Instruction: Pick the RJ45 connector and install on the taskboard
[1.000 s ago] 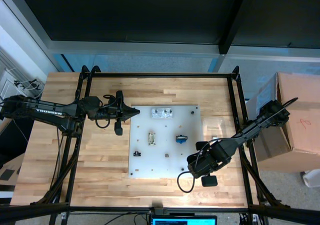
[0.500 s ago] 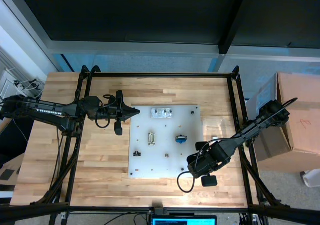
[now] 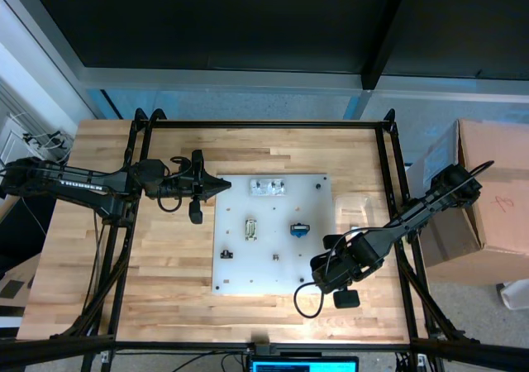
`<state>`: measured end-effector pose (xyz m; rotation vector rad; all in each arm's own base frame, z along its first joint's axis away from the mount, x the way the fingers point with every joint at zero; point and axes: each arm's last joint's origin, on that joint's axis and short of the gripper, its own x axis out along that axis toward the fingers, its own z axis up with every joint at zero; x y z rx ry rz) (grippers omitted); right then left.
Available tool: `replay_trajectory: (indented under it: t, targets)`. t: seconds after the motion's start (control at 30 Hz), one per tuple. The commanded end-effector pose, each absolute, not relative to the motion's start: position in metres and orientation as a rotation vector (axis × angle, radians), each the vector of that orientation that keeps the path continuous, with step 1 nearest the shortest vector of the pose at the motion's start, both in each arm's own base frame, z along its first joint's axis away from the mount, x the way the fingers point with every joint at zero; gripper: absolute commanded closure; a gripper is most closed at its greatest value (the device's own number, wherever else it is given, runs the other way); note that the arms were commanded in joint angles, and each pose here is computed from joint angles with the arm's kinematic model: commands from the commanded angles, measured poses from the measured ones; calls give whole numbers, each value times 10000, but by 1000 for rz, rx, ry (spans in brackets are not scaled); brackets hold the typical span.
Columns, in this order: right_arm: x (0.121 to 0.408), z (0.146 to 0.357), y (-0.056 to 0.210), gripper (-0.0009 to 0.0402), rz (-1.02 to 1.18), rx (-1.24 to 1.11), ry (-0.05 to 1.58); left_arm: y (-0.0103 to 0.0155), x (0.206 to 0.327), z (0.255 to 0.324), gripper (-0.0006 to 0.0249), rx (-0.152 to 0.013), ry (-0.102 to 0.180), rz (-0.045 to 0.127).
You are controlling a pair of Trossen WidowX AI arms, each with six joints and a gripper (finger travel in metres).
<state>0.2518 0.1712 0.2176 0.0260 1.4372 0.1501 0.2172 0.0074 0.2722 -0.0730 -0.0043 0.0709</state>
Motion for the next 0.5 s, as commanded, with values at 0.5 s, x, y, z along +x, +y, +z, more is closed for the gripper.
replay_trajectory:
  t: [0.5]
  targets:
    - [2508,2198,1711,392,156,28,1426,75,2173,2722,243,-73,-4,71]
